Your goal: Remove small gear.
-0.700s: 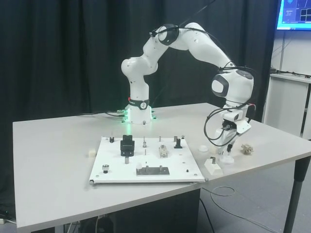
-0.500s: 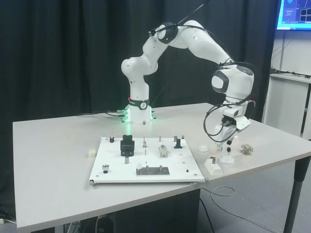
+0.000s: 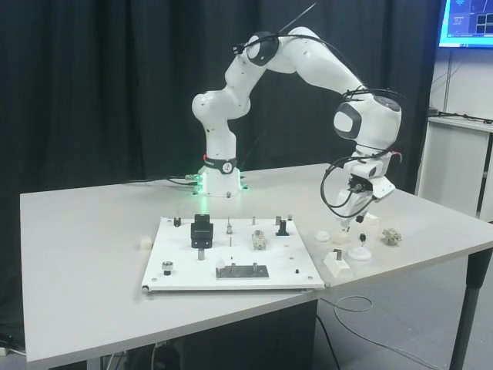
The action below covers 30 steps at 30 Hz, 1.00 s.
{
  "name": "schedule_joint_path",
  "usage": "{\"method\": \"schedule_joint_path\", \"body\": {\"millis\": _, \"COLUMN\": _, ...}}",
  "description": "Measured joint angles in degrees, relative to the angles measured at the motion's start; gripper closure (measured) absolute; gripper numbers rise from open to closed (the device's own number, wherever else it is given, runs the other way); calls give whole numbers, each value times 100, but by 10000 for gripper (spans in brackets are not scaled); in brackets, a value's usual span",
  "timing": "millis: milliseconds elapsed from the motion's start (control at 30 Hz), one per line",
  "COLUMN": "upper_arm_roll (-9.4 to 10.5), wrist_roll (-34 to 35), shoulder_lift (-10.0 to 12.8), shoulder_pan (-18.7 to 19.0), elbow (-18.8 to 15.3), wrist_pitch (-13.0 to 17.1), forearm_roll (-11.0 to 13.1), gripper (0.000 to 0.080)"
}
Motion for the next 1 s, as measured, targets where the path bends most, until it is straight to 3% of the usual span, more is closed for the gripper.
{"method": "schedule_joint_path", "body": {"millis": 700, "upper_arm_roll": 0, "wrist_roll": -29, "shoulder_lift": -50, "shoulder_pan": -77, "elbow": -47, "wrist_pitch": 22, "forearm_roll": -90, "gripper": 3}}
{"method": "schedule_joint_path", "body": {"millis": 1000, "upper_arm_roll": 0, "wrist_roll": -29, "shoulder_lift": -55, "shoulder_pan": -275, "elbow": -47, "wrist_pitch": 65, "forearm_roll": -393, "gripper": 3}}
